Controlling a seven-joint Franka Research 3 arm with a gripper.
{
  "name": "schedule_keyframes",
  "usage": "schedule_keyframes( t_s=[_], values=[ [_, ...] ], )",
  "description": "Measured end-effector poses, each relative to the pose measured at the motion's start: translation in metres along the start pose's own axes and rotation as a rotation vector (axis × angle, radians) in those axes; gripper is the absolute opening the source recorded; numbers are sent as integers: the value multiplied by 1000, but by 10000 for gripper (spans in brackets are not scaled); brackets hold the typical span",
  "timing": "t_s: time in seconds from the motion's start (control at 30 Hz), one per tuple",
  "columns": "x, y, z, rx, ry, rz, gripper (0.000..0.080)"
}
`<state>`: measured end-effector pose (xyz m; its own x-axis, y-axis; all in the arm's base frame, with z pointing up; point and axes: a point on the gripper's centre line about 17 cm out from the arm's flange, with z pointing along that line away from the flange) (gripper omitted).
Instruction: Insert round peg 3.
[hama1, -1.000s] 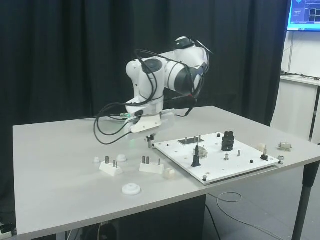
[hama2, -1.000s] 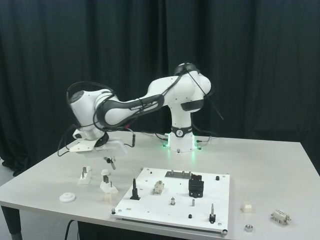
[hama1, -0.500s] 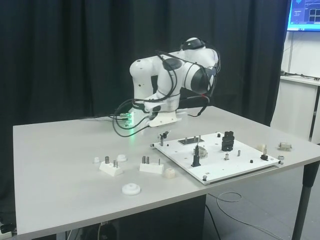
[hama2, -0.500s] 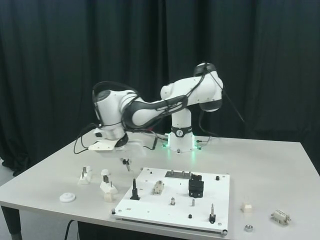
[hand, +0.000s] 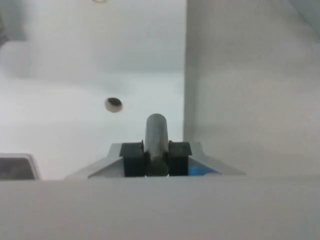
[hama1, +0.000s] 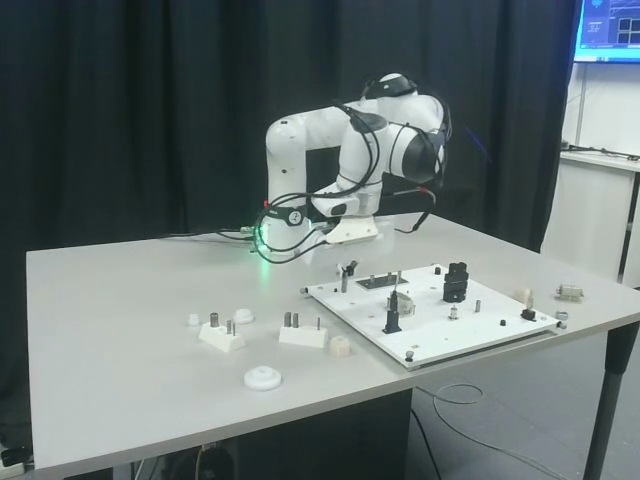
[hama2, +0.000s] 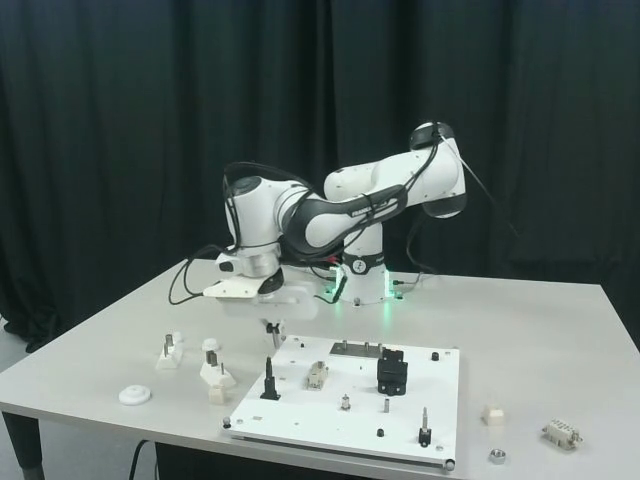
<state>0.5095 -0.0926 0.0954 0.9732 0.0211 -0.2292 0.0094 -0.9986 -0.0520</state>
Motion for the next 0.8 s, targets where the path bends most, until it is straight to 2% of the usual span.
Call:
schedule_keyframes(
  t_s=[0.33, 0.8],
  values=[
    [1, -9, 9, -5, 53, 5, 99],
    [-7, -18, 23, -3, 86, 16, 99]
  ],
)
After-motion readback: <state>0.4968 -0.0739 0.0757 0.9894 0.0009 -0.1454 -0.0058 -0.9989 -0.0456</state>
